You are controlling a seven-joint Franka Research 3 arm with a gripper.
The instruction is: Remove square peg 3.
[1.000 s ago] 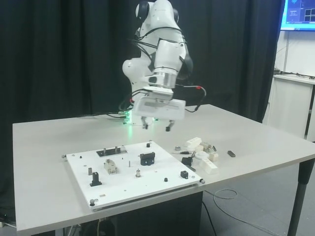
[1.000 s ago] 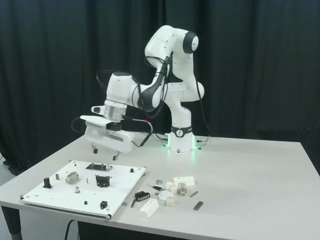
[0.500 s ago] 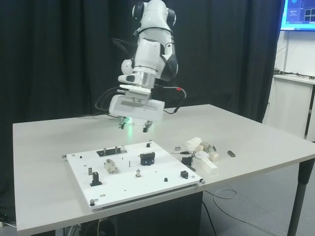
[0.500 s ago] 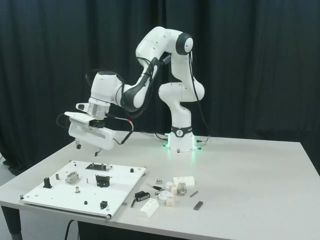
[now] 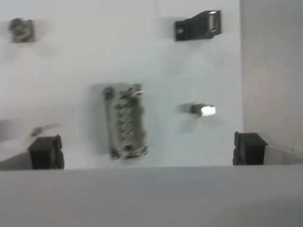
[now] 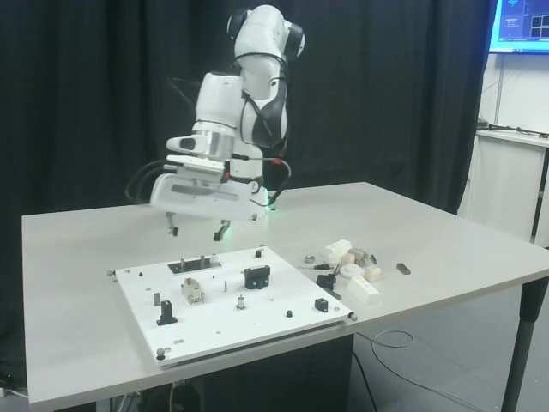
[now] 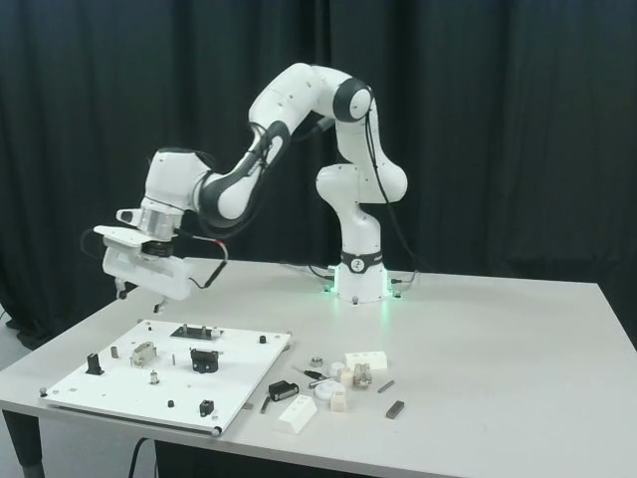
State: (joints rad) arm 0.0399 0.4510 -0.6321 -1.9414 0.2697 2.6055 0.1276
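Note:
A small grey square peg [image 5: 202, 110] stands upright on the white board [image 5: 142, 47], close to the board's edge and beside a grey multi-pin connector [image 5: 124, 120]. In the room views the peg [image 6: 159, 300] [image 7: 114, 351] is on the board's left part. My gripper [image 6: 196, 227] [image 7: 139, 297] [image 5: 147, 151] hangs well above the board's back left area, open and holding nothing. Its black fingertips [image 5: 46, 152] show on either side of the connector in the wrist view.
A black bracket [image 6: 165, 313] [image 5: 196, 26] stands near the peg. A black holder [image 6: 256, 276] and a black plate with pins [image 6: 193, 264] are also on the board [image 6: 257, 318]. Several loose white and black parts [image 6: 352, 266] [image 7: 338, 383] lie on the table right of the board.
The arm has swung leftward over the back of the board, from above its right side to above its left side. The gripper stays open and holds nothing.

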